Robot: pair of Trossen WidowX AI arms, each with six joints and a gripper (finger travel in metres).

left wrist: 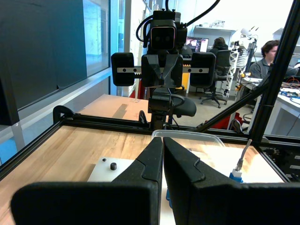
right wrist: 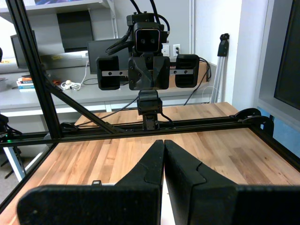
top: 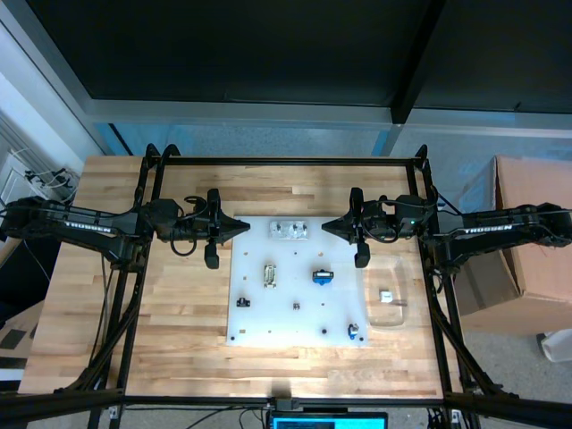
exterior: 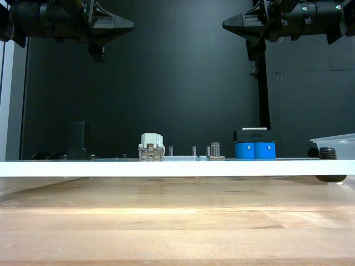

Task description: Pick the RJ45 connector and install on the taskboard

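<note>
At near right corner of white board (top: pixel 277 326), RJ45 connector (left wrist: pixel 240 161) stands in blue jack (top: pixel 355 332), grey cable rising; depth unclear. Just beside, clear tray (top: pixel 398 315) holds white block (top: pixel 386 296). Farther back, left gripper (top: pixel 246 228) and right gripper (top: pixel 324 226) hover high, fingers pressed together, empty.

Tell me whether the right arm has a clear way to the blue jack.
Probably yes: right gripper and left gripper hang shut over the far side of the board, nothing between. The connector already stands in the jack.
</note>
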